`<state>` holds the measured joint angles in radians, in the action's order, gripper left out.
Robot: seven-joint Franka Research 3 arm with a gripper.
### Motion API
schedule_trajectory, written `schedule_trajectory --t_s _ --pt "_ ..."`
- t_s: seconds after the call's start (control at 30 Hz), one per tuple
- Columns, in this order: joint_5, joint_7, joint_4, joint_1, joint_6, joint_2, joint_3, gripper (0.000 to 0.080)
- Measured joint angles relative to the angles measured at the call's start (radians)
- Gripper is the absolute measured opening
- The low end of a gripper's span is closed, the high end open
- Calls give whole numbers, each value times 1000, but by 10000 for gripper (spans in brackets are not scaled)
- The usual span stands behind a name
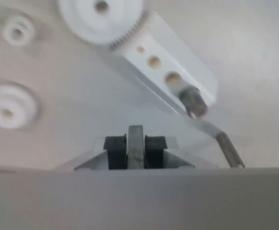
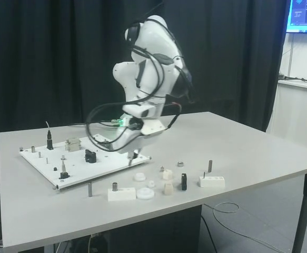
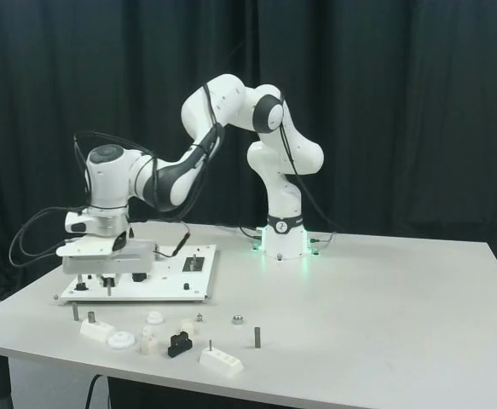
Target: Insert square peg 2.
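Claw (image 1: 136,152) clamped on a grey square peg (image 1: 135,143), hanging over the desk (image 2: 237,142) near the white board's (image 2: 108,163) front edge, above a white block (image 1: 170,64) and gear (image 1: 101,19).

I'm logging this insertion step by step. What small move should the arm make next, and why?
Probably carry the grey peg, clamped in the end effector, toward the white board. The peg hangs above loose parts: a large white gear and a white block.
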<state>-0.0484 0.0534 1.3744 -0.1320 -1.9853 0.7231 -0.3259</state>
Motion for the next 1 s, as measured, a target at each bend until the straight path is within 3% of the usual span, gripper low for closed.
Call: schedule_trajectory --t_s 0.57,0.73,1.0 --pt "8 43 48 -75 -42 -16 -52 75" --pt "39 29 74 -101 -41 -33 -71 75" --pt "97 29 136 -109 -40 -74 -135 75"
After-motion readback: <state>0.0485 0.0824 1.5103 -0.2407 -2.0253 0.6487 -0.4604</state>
